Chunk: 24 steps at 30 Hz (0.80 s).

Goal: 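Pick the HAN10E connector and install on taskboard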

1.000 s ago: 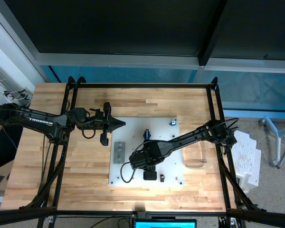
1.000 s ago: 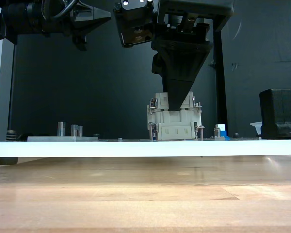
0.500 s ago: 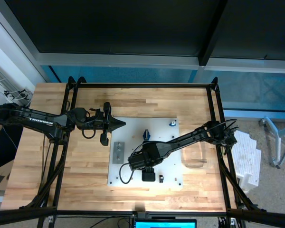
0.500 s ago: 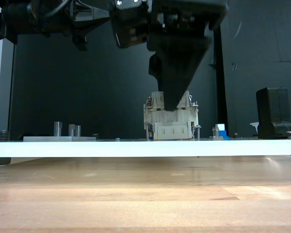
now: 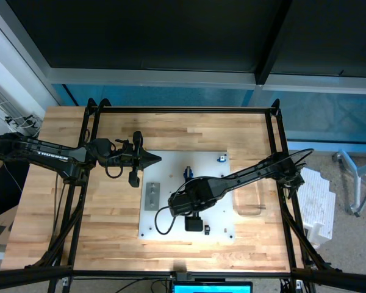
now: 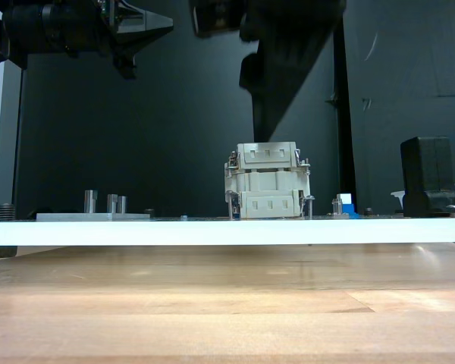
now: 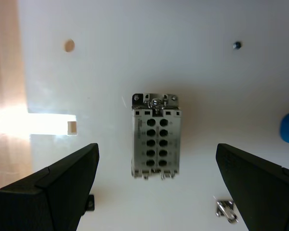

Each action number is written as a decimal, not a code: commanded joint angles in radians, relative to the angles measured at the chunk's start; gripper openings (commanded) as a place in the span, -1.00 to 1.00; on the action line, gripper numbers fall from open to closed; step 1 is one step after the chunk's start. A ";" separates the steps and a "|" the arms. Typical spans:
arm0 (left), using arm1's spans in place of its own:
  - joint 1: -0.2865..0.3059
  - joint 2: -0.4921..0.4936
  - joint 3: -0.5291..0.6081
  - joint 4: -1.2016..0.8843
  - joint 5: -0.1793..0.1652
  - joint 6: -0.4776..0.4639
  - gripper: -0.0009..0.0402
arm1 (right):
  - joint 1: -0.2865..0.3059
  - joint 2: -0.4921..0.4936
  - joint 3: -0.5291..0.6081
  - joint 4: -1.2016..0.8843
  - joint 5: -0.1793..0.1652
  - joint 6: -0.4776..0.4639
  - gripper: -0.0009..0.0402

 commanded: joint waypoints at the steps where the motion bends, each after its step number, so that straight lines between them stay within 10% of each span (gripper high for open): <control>1: 0.000 0.000 0.000 0.000 0.000 0.000 -0.95 | -0.001 -0.019 0.001 -0.019 0.001 0.000 0.69; 24: 0.000 0.000 0.000 0.000 0.000 0.000 -0.95 | -0.018 -0.071 -0.006 -0.037 0.001 -0.023 0.23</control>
